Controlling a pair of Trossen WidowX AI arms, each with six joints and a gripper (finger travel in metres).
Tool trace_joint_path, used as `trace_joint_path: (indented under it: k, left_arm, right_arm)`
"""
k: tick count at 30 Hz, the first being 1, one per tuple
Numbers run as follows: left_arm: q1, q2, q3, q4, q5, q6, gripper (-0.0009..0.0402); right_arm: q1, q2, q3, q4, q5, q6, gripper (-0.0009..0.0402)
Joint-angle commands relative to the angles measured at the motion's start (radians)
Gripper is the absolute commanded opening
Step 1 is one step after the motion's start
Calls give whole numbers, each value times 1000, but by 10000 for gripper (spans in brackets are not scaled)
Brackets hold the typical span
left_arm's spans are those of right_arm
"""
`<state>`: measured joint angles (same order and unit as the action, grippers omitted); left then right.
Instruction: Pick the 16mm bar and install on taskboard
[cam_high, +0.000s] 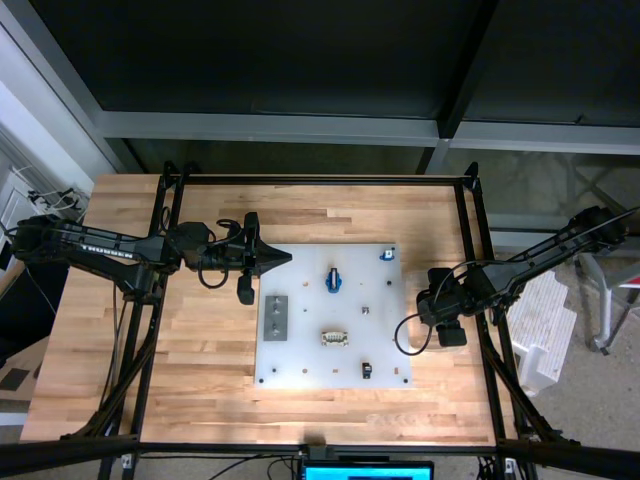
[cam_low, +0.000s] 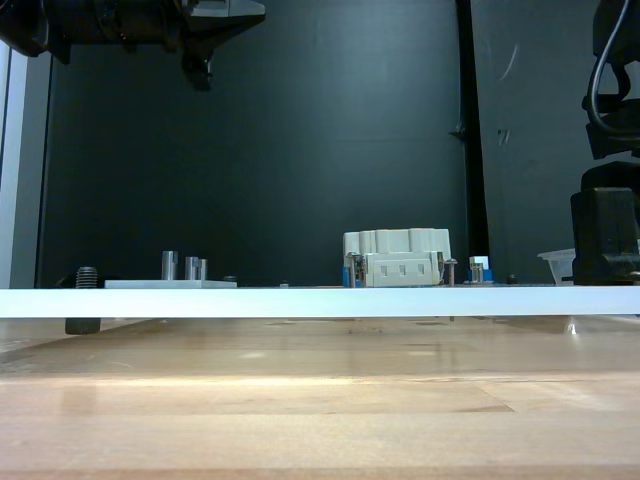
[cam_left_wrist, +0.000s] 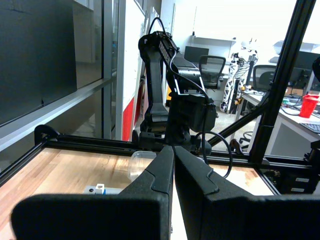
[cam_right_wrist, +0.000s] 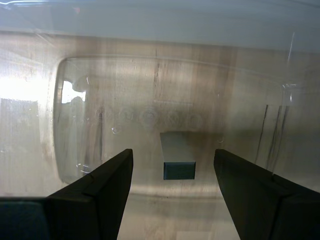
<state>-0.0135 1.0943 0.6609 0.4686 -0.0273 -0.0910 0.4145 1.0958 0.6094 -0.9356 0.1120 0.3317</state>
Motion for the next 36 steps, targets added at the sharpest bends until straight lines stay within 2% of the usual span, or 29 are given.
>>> trace_joint_path:
  k: [1,19,31,36]
  left_arm:
    - [0,0,0,0,0,0,0]
    - [0,0,0,0,0,0,0]
    - [0,0,0,0,0,0,0]
    - [0,0,0,0,0,0,0]
  right_arm:
    - [0,0,0,-1,0,1,201]
    - [1,0,0,-1,-1,1,103]
    - [1,0,0,-1,-2,1,21]
    - [1,0,2,-1,-1,1,3]
